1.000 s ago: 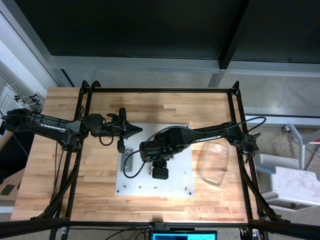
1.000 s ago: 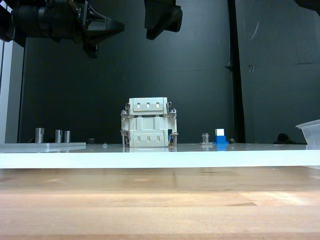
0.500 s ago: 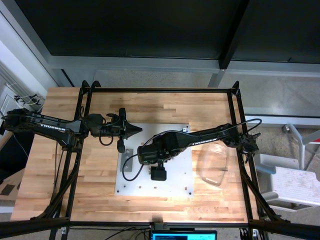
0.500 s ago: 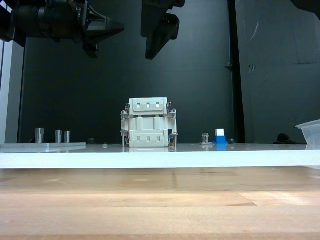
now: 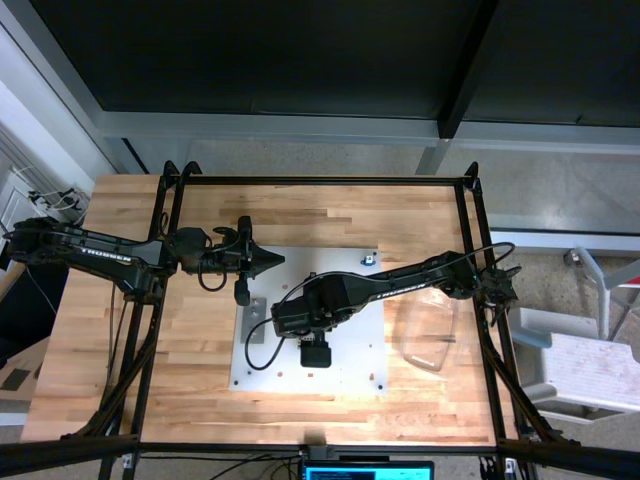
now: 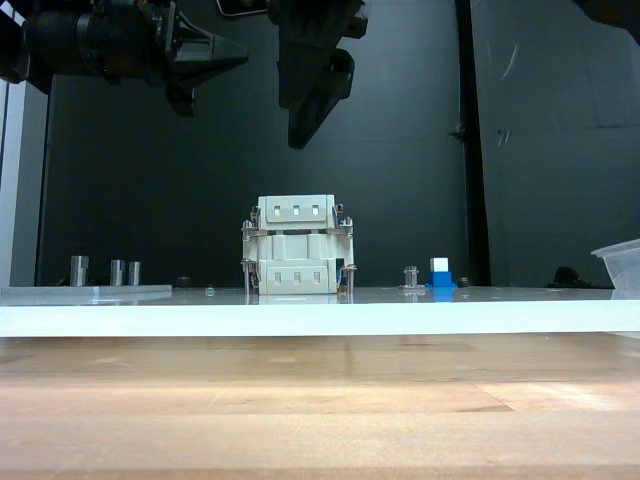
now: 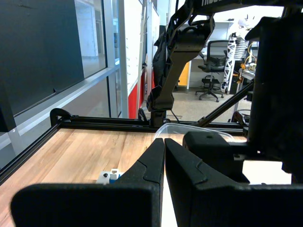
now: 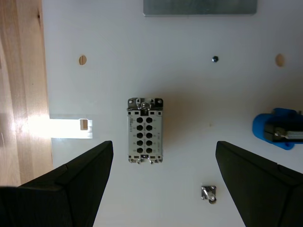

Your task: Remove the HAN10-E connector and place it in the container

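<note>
Right gripper (image 8: pixel 164 151) nose-down at centre, jaws wide; left gripper (image 7: pixel 164 142) level at left, jaws together

Low view's edge crops the container (image 6: pixel 620 262), right pincer (image 6: pixel 303 132) hides the HAN10-E connector (image 6: pixel 297 250) from above, arm behind left pincer (image 6: pixel 238 52) cropped.

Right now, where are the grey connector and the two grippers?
HAN10-E connector (image 8: pixel 145 131): right wrist view, pin face.
right gripper (image 8: pixel 164 143): right wrist view, gap between open fingers, above connector.
left gripper (image 5: pixel 276 260): high view, shut fingertips, above board's (image 5: pixel 350 365) far-left edge.
</note>
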